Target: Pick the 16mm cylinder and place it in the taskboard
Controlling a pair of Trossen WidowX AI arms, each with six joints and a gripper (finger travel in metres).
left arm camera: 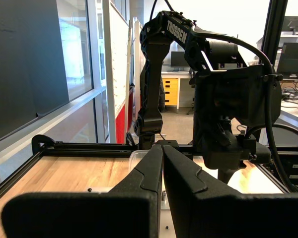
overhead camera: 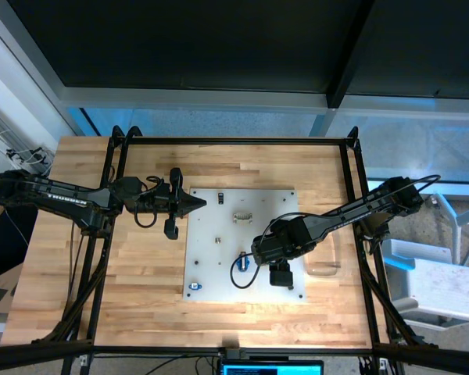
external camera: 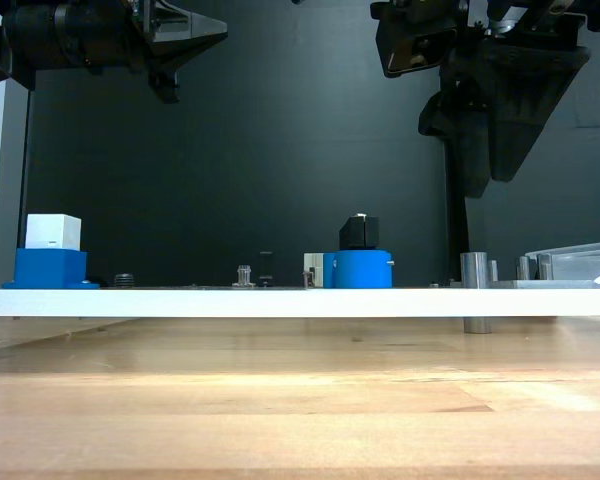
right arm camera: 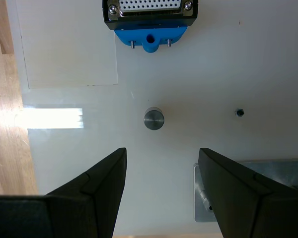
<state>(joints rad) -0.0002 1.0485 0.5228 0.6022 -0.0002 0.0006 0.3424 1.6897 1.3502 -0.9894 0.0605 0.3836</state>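
Over the flat white square taskboard point(overhead camera: 219, 273), R gripper point(right arm camera: 161, 153) hangs pointing straight down, jaws wide apart w/ nothing between them. Directly below the gap, slightly ahead of the fingertips, sits the 16mm cylinder point(right arm camera: 153, 119), a stubby dark-grey metal peg seen end-on as a small shiny disc. In the low view the peg point(external camera: 475, 272) stands upright in the board, w/ its lower end poking out under the board's edge point(external camera: 280, 302); not touching the gripper, which is well above it. Beyond the peg in the R wrist view is a blue fitting carrying a black multi-pin connector point(right arm camera: 149, 37); a grey metal plate point(right arm camera: 283, 168) lies partly under one finger. L gripper point(overhead camera: 199, 203) is held level above the board's L edge, near the far corner, pointing inward, jaws pressed together & holding nothing point(left arm camera: 162, 147). Clear plastic tray point(overhead camera: 328, 262) lies on the light wooden table point(overhead camera: 141, 266) just beside the board's R edge.
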